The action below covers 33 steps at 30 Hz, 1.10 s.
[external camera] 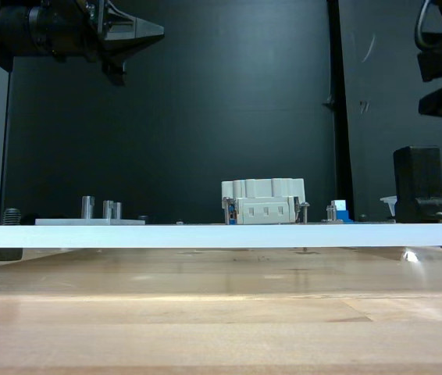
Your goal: Pick the 16mm bar and install on taskboard
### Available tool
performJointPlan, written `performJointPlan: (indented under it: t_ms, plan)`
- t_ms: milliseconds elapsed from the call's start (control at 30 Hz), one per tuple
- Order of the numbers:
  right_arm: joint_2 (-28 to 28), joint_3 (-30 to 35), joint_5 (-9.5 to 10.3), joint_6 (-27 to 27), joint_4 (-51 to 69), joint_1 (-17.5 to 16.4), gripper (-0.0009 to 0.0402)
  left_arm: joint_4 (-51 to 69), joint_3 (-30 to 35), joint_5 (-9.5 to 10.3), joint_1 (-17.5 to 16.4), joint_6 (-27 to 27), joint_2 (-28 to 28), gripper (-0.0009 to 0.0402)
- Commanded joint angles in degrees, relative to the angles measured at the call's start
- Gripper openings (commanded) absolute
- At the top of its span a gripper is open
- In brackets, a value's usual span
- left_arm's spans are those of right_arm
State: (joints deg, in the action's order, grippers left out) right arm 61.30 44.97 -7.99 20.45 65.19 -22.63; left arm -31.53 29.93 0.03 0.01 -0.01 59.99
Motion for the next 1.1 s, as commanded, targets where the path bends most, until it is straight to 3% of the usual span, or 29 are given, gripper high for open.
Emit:
performJointPlan:
  t_ms: [33, 1100]
  plan:
    - [0.92, -1.68, 0.02, 0.09, -2.21, -0.26, 0.0213, 0.0, 0.02, 0.0, 0.0, 0.0, 0.02, 0.0]
    - [3.48, -9.9, -0.09, -0.35, -14.1, -2.38, 0.0212, 0.0, 0.02, 0.0, -0.02, 0.0, 0.02, 0.0]
